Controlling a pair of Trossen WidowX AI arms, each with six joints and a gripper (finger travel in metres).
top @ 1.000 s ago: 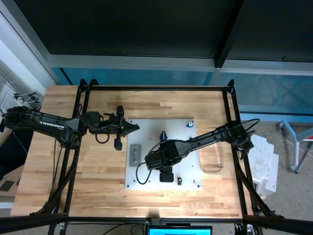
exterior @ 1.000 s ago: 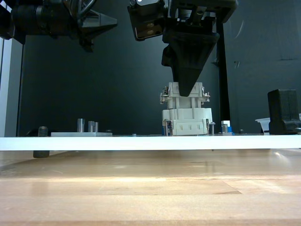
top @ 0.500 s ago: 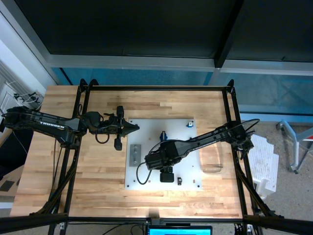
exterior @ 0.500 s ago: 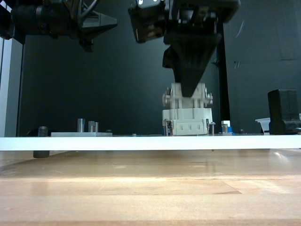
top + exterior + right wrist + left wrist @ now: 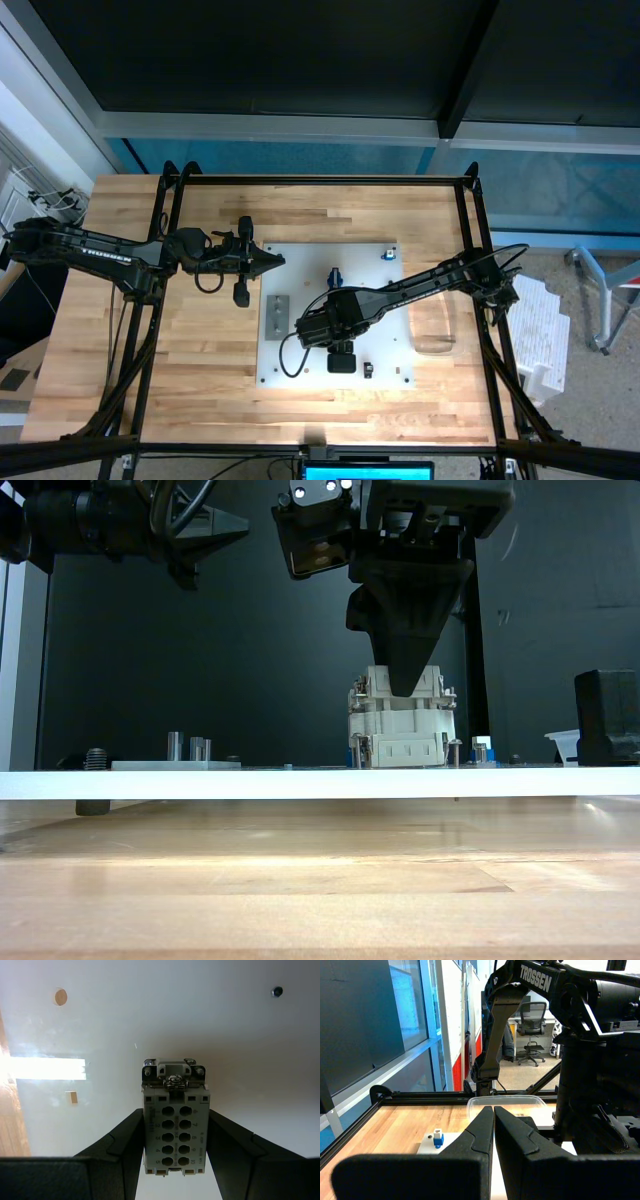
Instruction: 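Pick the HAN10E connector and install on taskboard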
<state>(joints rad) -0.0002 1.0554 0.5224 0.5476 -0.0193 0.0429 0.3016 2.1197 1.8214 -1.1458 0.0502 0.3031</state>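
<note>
The HAN10E connector (image 5: 174,1125), a pale grey block with two rows of pin holes, is held between the fingers of my right gripper (image 5: 175,1112), which is shut on it. In the low view the connector (image 5: 401,689) sits on top of a matching pale base (image 5: 401,744) on the white taskboard (image 5: 250,783), with the right gripper (image 5: 404,680) pointing straight down onto it. From above, the right gripper (image 5: 340,348) is over the taskboard (image 5: 300,372). My left gripper (image 5: 274,260) hangs shut at the board's far left edge, holding nothing.
A grey plate (image 5: 275,318) with short posts lies on the board's left part, a blue part (image 5: 335,275) further back and a small black part (image 5: 367,370) near the front. A clear plastic tray (image 5: 436,330) stands right of the board. Black frame rails border the table.
The right gripper has pushed the connector a little lower, so it now sits deeper on the pale base. The left arm has not moved.
</note>
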